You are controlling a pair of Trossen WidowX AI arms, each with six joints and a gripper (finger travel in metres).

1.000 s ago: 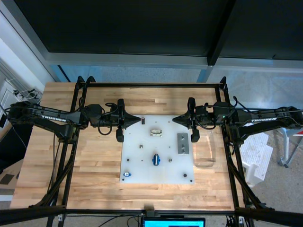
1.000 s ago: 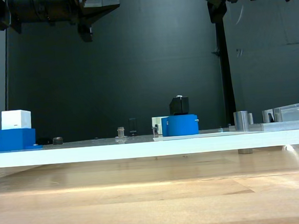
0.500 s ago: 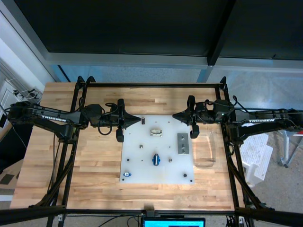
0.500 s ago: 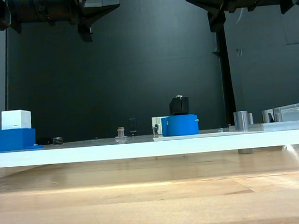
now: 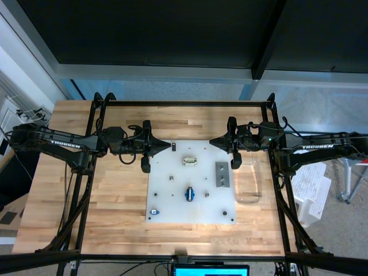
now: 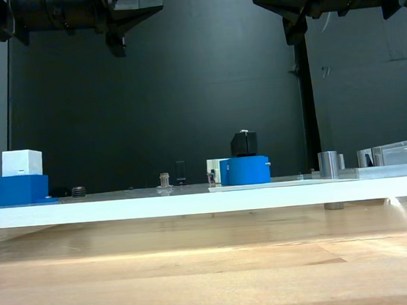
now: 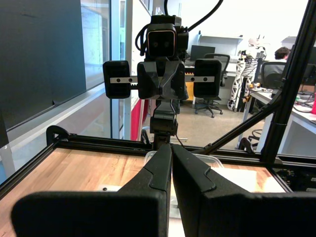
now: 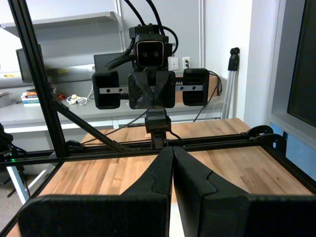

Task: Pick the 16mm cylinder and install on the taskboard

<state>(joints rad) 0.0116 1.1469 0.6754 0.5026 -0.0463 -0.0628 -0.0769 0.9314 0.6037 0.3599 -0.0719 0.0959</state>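
A pale wooden table (image 5: 115,195) fills the middle of the high view, framed by black rails, with a dark wall behind it. The taskboard (image 5: 172,201), a white square plate, lies flat at the centre of the table. On it a grey rectangular block (image 5: 222,174) sits toward the right edge, a beige connector (image 5: 189,161) near the far edge, a round blue connector (image 5: 189,194) at the middle, and a small blue and white piece (image 5: 153,213) at the near left corner. A clear plastic tray (image 5: 248,184) rests on the wood just beside the board's right edge.

The 16mm cylinder (image 5: 207,195) stands upright on the board just right of the round blue connector and in front of the grey block. In the low view it shows as a short silvery peg right of centre. Whether it sits in a hole cannot be told.

The left gripper (image 5: 171,144) hangs high above the far left corner of the board, pointing inward, its fingers pressed together on nothing. The right gripper (image 5: 211,144) hangs at the same height above the far edge of the board, right of centre, pointing toward the left one, its fingers likewise closed and empty. Both are well apart from the cylinder, and a gap separates their tips.
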